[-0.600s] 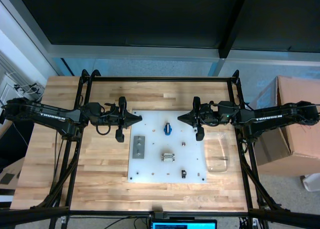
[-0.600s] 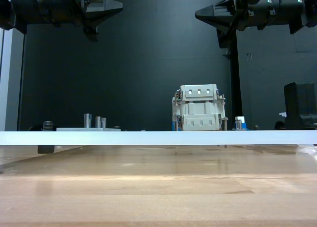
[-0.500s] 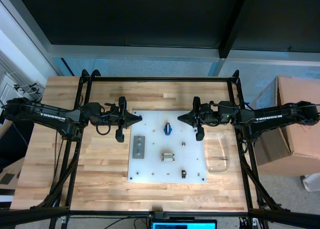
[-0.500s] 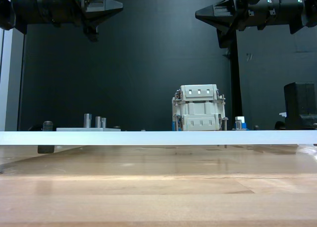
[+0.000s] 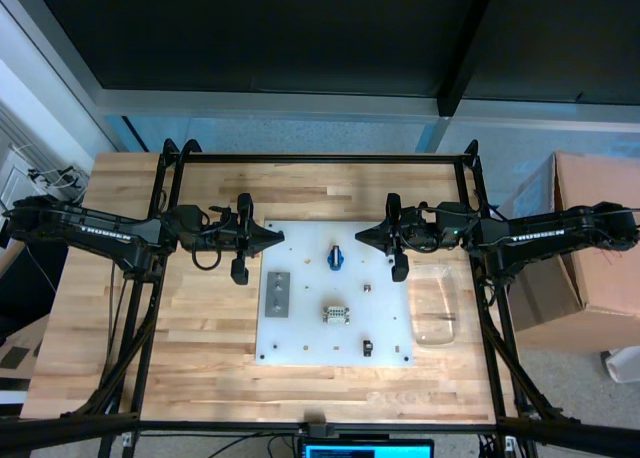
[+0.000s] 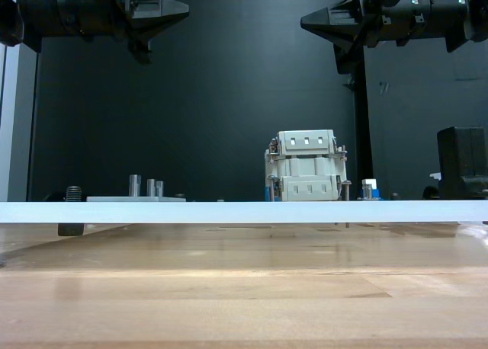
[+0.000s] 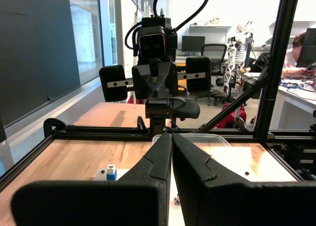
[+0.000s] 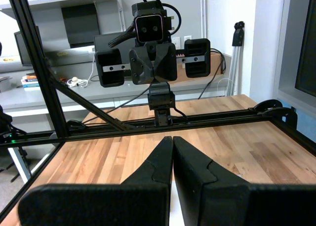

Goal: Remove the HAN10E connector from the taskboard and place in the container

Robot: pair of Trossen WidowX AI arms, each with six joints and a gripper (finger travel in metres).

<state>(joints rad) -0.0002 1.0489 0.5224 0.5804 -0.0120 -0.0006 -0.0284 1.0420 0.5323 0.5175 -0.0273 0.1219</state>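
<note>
The grey HAN10E connector stands upright in its seat on the white taskboard, near the board's middle. The clear container lies on the table just right of the board. My left gripper hovers high above the board's far left corner, shut and holding nothing. My right gripper hovers high above the board's far right part, shut and holding nothing. Both tips point inward, facing each other, well clear of the connector.
A blue part sits at the board's far middle, a grey metal plate with pegs at its left, a small black part near its front. A cardboard box stands off the table's right side.
</note>
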